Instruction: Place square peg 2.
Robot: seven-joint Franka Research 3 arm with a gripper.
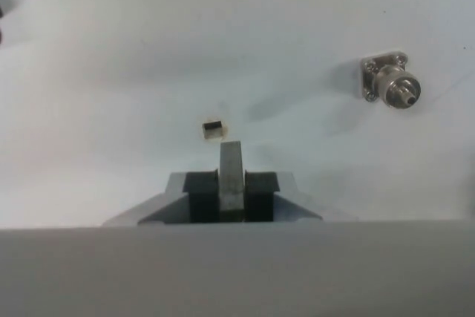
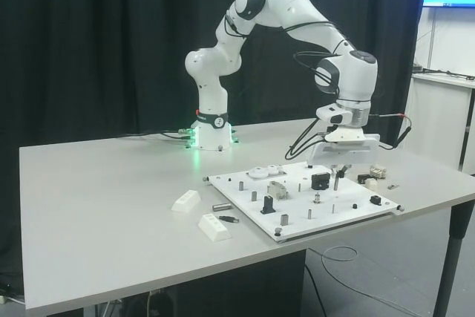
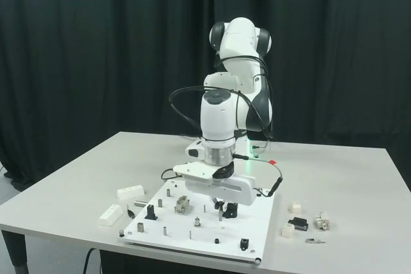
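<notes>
Wrist view: peg point(image 1: 231, 180) seemingly above board point(image 1: 111, 109).

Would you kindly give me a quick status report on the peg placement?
Gripper shut on square peg, above the white board. Peg tip just short of the small square socket, not yet in. Metal connector off to one side, apart.

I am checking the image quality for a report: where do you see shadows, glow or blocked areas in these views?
Wrist view: the end effector holds the square peg; soft shadows lie on the white board beside the metal connector, and a grey band blocks the lower part. First room view: green light glows at the arm base. Second room view: black curtain, evenly lit grey table.
</notes>
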